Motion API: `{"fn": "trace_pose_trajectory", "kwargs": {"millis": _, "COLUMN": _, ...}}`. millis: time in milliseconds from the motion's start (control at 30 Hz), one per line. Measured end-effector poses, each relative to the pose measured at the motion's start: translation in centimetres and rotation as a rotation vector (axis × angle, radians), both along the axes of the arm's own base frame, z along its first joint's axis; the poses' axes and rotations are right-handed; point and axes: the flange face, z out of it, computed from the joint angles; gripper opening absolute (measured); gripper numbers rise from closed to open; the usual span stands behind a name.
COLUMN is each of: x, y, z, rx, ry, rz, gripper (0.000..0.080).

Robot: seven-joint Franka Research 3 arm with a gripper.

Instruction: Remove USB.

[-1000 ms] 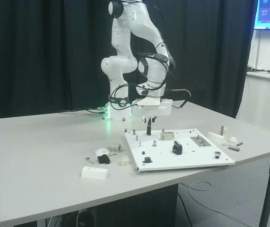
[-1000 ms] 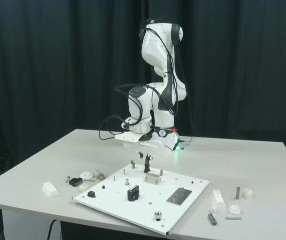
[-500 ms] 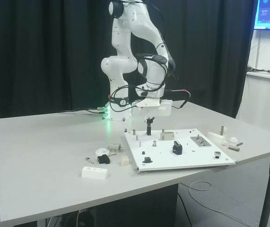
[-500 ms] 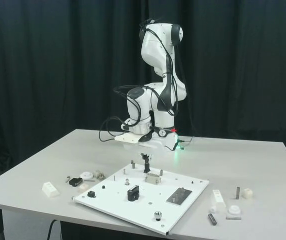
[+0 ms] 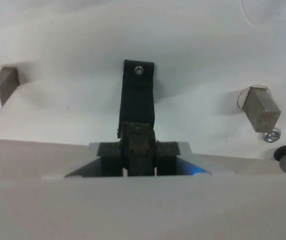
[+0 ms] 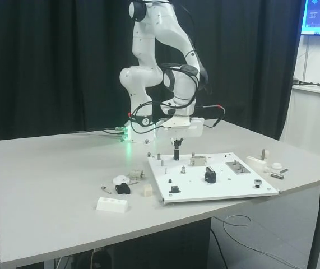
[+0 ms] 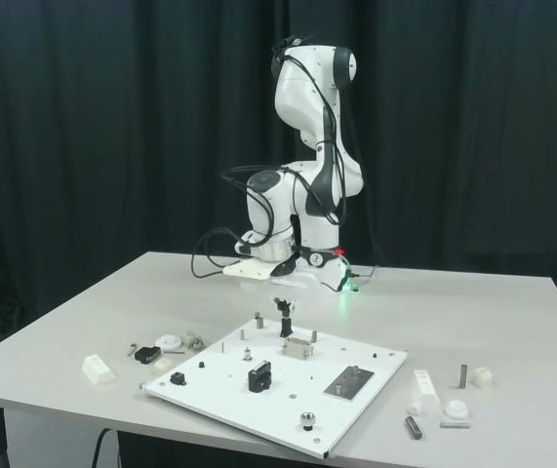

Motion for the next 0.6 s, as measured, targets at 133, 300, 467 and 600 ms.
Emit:
{"fn": "trace_pose_trajectory", "kwargs": {"millis": 133, "x": 0.2, "y": -0.1, "z": 0.4, "rx": 0.003, "ry": 0.010, "rz": 0.002, "gripper": 0.0139}}
{"fn": "trace_pose_trajectory", "kwargs": {"millis": 300, "x": 0.6, "y": -0.3, "z": 1.6, "rx": 0.008, "ry": 0.023, "rz": 0.001, "gripper": 0.0139}}
{"fn": "trace_pose_trajectory", "kwargs": {"millis": 467, "x": 0.9, "y": -0.6, "z": 3.4, "rx": 0.014, "ry": 0.030, "rz": -0.005, "gripper": 0.0139}}
{"fn": "trace_pose_trajectory", "kwargs": {"millis": 600, "x": 1.0, "y": -0.9, "z": 4.7, "rx": 0.007, "ry": 0.030, "rz": -0.017, "gripper": 0.0139}}
